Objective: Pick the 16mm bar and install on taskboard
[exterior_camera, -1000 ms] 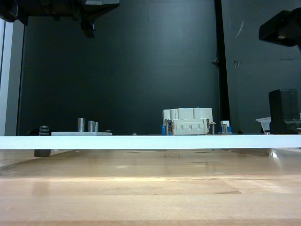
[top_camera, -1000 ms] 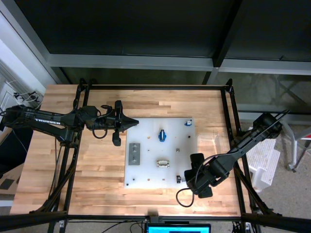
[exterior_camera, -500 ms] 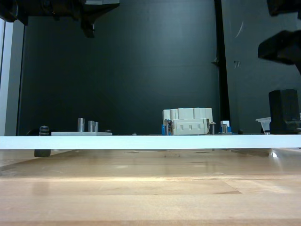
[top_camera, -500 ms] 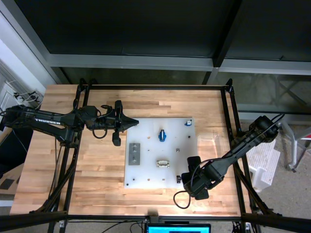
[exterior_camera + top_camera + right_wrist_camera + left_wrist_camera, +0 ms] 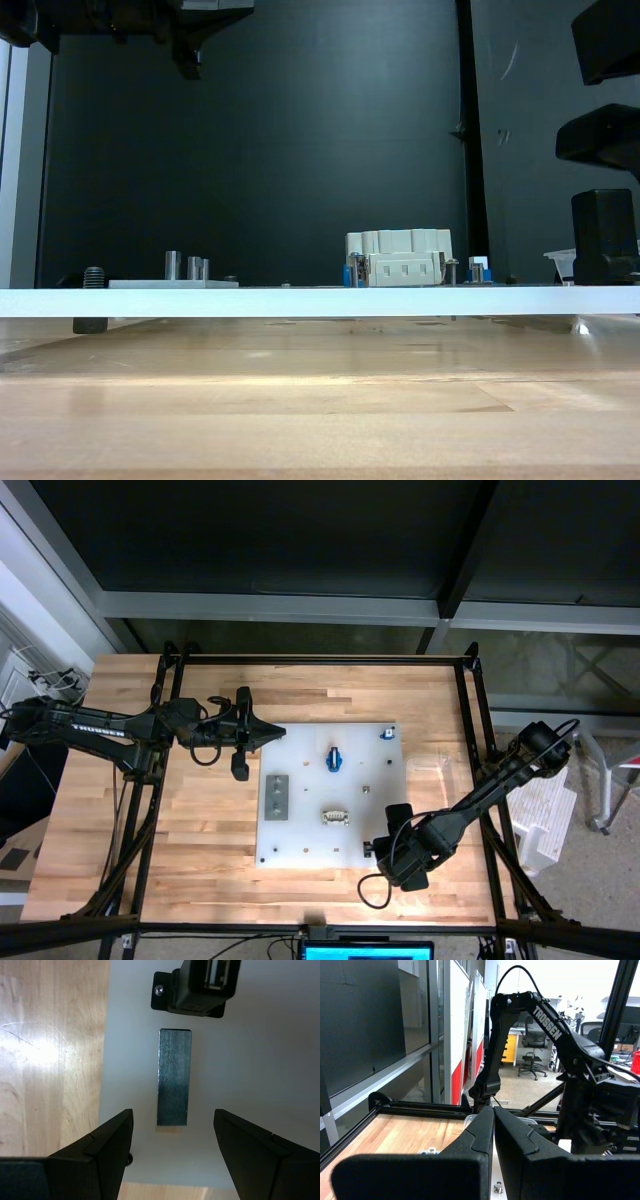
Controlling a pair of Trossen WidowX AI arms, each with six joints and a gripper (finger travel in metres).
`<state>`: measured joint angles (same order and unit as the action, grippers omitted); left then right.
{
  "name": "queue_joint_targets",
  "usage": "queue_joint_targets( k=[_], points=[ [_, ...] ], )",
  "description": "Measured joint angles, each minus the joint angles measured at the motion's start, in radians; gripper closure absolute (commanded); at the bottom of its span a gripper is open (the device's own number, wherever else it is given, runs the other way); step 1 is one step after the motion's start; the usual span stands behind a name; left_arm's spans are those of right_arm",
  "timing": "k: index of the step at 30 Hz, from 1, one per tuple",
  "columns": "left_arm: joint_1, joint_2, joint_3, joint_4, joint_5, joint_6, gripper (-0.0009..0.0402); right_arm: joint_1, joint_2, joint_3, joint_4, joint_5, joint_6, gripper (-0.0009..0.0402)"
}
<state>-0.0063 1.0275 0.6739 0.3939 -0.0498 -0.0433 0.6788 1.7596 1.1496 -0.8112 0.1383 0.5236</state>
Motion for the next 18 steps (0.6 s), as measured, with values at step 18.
queue_joint_targets(
  k=[18],
  points=[
    [0.000,0.000,0.000,-0.001,0.000,0.000,0.0393,0.004,-0.008,-0.011,0.048,0.001,-0.003,0.0239]
  ],
)
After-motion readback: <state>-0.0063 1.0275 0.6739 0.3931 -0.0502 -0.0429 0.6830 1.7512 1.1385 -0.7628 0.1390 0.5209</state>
